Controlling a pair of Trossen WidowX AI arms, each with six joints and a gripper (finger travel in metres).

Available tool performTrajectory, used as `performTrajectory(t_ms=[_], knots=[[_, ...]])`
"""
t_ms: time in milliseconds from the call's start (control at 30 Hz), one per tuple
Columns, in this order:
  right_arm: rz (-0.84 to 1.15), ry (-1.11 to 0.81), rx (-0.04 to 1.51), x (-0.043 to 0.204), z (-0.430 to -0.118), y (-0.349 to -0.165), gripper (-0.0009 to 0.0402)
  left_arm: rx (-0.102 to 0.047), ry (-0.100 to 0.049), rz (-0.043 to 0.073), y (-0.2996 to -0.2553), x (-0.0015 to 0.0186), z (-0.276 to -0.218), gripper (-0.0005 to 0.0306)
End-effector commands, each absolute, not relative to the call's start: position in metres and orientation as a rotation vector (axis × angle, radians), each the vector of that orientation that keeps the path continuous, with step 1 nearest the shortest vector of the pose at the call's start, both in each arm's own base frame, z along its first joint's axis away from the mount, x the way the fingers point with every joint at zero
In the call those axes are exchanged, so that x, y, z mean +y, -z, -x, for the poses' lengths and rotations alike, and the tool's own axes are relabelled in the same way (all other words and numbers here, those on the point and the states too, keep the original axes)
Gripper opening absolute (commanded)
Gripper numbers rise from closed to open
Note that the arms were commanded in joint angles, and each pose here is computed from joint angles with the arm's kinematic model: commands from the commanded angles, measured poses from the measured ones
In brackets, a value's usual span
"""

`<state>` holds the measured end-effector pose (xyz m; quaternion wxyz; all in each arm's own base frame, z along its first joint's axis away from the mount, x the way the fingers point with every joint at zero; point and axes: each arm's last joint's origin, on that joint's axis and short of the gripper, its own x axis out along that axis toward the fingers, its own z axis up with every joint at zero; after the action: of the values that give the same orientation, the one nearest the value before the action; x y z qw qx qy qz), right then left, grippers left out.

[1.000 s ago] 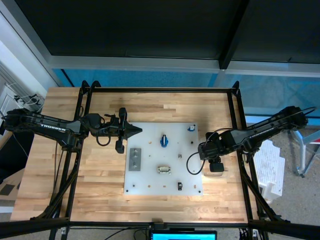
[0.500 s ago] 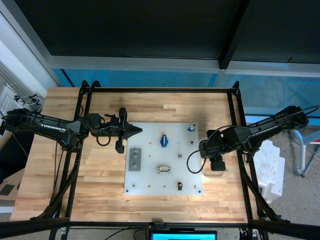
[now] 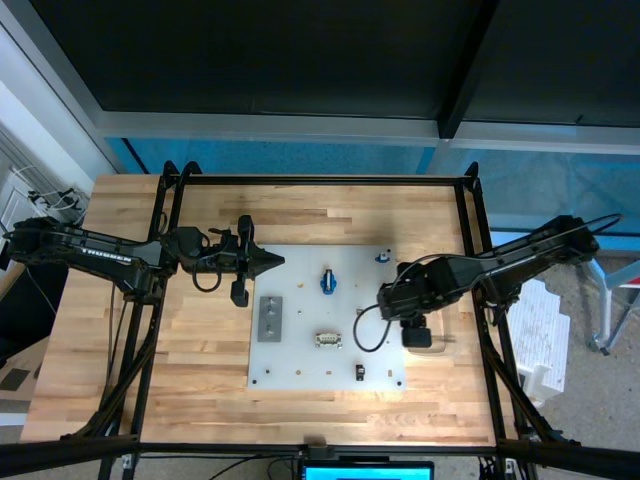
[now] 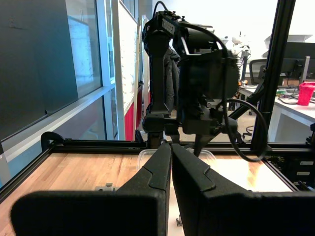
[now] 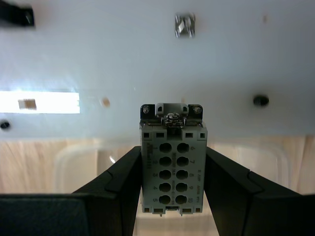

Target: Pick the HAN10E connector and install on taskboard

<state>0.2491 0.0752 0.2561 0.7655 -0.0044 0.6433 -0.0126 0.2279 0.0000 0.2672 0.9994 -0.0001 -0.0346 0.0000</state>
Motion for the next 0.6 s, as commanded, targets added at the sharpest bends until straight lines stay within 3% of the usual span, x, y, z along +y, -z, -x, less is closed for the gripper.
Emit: performTrajectory(t_ms=[33,600], knots=[[-0.004,0.039,1.393,0.081,-0.267,-0.259,0.0029,-0.069,0.000,0.000,-0.2671,0.0000,-0.2279,0.0001],[-0.025,0.052,1.379,0.108,-0.346,-0.257,0.0029,-0.069,0.000,0.000,-0.2671,0.0000,-0.2279,0.0001]])
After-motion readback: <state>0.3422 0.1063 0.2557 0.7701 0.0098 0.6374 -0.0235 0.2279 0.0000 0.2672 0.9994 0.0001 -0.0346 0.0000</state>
